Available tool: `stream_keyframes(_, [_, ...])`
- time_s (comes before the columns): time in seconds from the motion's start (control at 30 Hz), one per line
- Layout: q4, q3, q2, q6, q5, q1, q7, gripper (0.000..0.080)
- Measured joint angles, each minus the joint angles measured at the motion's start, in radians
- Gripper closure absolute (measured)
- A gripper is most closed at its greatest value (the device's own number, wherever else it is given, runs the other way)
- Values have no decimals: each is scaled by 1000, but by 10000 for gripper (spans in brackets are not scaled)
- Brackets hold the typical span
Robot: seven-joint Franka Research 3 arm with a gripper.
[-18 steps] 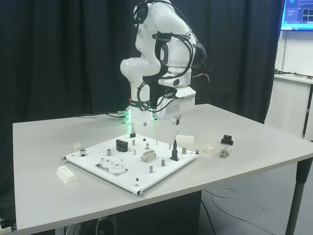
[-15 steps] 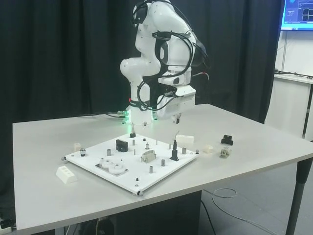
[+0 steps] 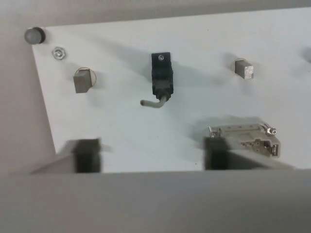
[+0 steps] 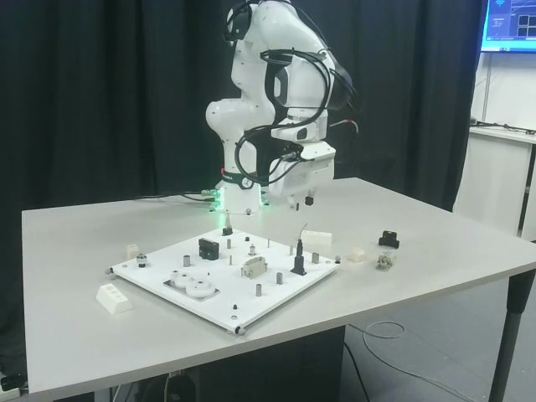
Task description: Remove USB.
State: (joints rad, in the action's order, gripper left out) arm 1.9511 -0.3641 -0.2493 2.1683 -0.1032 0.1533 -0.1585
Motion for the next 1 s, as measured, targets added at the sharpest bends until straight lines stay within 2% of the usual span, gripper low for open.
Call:
stream_keyframes(0.27, [0, 0, 0, 0, 0, 0, -2, 438])
stream_keyframes(0.3, [0, 0, 0, 0, 0, 0, -2, 40])
stream_keyframes(0.67, [0, 0, -5, 8, 0, 0, -7, 9])
stream_keyframes(1.0, [0, 0, -27, 43, -1, 0, -7, 3])
